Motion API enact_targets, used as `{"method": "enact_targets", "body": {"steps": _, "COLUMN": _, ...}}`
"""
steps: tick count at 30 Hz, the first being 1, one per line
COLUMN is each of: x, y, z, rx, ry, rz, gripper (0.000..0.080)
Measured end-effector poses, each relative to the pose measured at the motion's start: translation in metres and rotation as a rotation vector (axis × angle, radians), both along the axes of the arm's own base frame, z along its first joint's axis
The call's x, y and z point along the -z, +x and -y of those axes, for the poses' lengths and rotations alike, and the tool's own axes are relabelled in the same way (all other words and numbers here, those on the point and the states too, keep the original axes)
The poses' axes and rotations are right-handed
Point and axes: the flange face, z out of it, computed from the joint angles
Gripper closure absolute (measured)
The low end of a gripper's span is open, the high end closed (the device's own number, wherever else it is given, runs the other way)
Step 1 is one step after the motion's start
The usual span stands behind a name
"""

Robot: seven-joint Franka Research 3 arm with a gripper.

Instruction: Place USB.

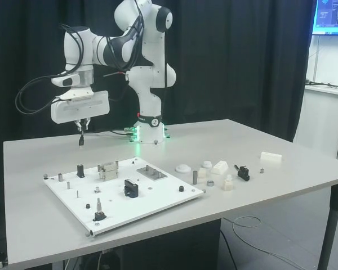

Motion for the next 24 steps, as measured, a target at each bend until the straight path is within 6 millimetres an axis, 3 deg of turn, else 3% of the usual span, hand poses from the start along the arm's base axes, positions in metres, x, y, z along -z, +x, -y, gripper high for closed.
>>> {"method": "enact_targets", "body": {"steps": 11, "x": 0.002, "y": 0.025, "z": -0.031, "rx": -0.015, "ry": 0.060, "rz": 0.016, "gripper": 0.0793}}
{"method": "enact_targets", "body": {"steps": 24, "x": 0.019, "y": 0.064, "z": -0.104, "rx": -0.024, "ry": 0.212, "rz": 0.002, "gripper": 0.0793}}
